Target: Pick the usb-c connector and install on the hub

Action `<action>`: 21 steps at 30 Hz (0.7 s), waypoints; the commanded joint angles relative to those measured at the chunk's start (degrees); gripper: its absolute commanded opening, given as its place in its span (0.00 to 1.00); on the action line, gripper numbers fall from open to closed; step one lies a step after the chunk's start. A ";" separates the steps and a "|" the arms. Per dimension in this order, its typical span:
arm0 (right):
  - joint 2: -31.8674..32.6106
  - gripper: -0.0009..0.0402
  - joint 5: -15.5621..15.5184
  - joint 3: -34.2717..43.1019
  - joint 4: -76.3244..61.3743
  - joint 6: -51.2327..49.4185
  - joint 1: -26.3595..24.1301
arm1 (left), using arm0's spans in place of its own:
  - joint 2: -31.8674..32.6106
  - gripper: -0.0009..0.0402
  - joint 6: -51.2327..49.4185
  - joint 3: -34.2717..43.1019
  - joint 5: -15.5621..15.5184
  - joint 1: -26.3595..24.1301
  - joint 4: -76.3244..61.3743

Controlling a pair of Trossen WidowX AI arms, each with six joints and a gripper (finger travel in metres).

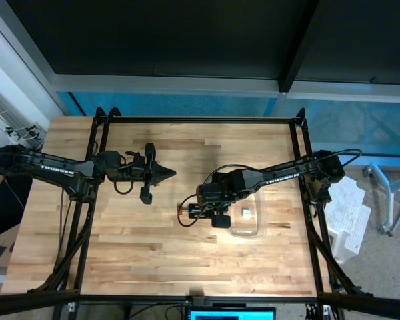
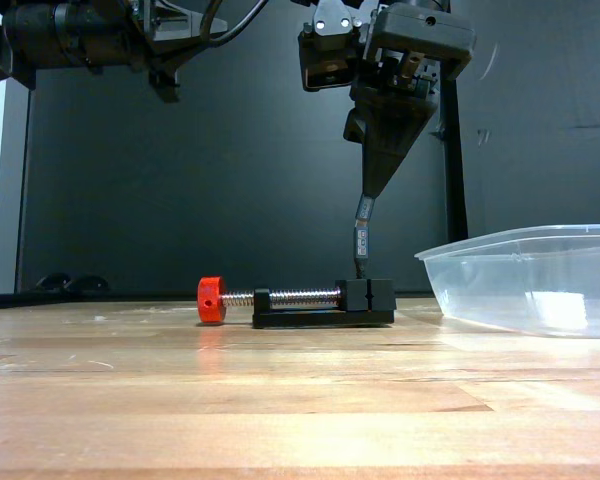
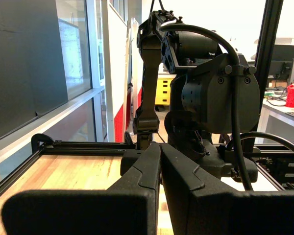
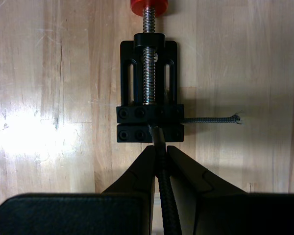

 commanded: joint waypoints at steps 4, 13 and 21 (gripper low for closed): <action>-0.24 0.02 0.00 0.07 0.07 -0.09 0.00 | 0.02 0.02 0.00 0.00 0.02 0.00 0.00; -0.31 0.02 0.00 1.16 -0.63 -0.11 0.00 | 0.02 0.02 0.00 0.00 0.02 0.02 0.02; 0.13 0.02 -0.04 1.14 -0.39 -0.11 0.00 | 0.00 0.02 0.00 0.00 0.02 0.00 0.02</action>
